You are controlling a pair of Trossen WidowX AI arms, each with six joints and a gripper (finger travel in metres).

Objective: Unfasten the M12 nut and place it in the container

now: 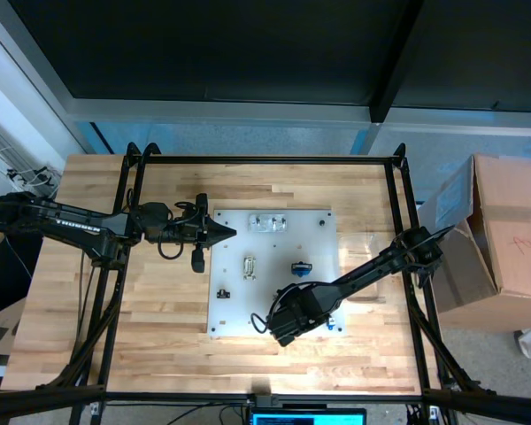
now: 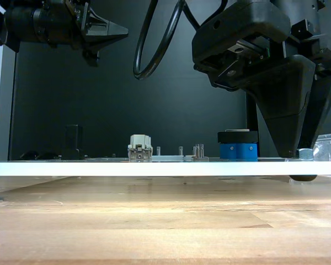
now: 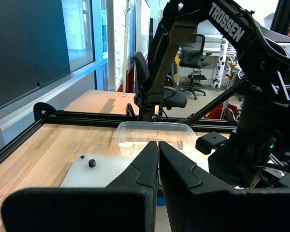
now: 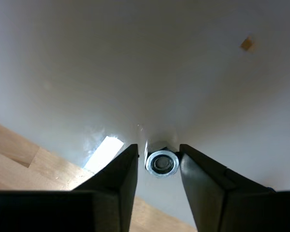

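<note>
The right pincer point(image 4: 158, 146) was clamped on the nut point(image 4: 162, 163), on its stud; it should turn squarely, not lift early; the container point(image 3: 135, 135) stood just beside it; the left pincer point(image 3: 157, 144) hung together, well apart.

Both arms are matte black and boxy-jointed, with white TROSSEN lettering point(image 3: 227, 21), a looping black cable point(image 2: 138, 55) and small silver screws point(image 2: 231, 72), and the left hand point(image 1: 233, 233) and right hand point(image 4: 158, 147) each have two tapering wedge fingers.
</note>
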